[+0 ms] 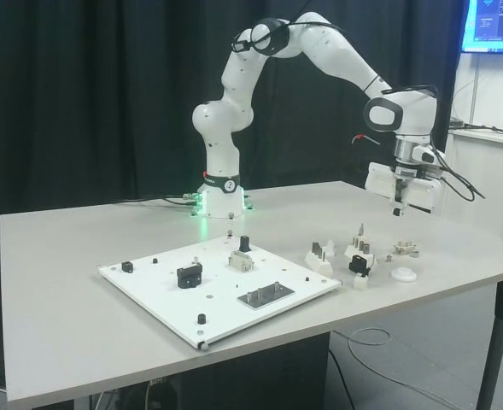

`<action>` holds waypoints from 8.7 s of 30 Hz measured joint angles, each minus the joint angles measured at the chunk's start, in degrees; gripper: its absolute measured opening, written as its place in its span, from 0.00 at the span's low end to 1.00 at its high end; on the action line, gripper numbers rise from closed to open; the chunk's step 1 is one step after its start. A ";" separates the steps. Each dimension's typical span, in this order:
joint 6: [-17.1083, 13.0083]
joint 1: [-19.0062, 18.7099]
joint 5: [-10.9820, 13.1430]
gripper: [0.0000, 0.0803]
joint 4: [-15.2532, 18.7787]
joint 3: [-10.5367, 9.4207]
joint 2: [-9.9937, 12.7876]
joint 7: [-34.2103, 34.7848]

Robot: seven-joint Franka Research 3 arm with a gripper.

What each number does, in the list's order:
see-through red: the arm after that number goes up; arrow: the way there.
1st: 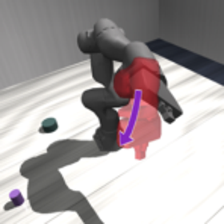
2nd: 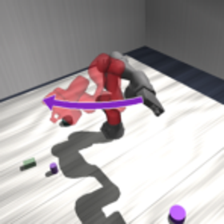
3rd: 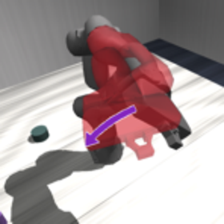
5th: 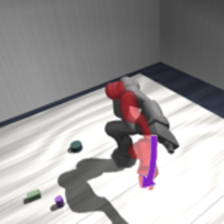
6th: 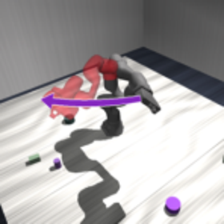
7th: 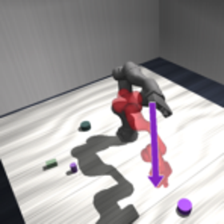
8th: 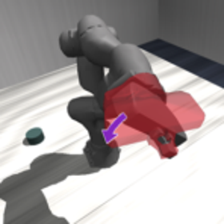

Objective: Pick waterproof.

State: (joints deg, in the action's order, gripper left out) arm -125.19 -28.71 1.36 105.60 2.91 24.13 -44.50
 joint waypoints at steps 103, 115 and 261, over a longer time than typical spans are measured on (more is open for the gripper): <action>4.98 -1.41 0.43 1.00 -4.55 1.52 -1.18 10.18; 4.98 -1.78 0.43 1.00 -4.76 1.52 -1.18 11.51; -8.71 -5.37 0.15 0.64 -4.81 1.87 13.11 19.44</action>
State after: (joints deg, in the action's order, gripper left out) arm -133.90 -34.08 1.51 100.80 4.78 37.24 -25.05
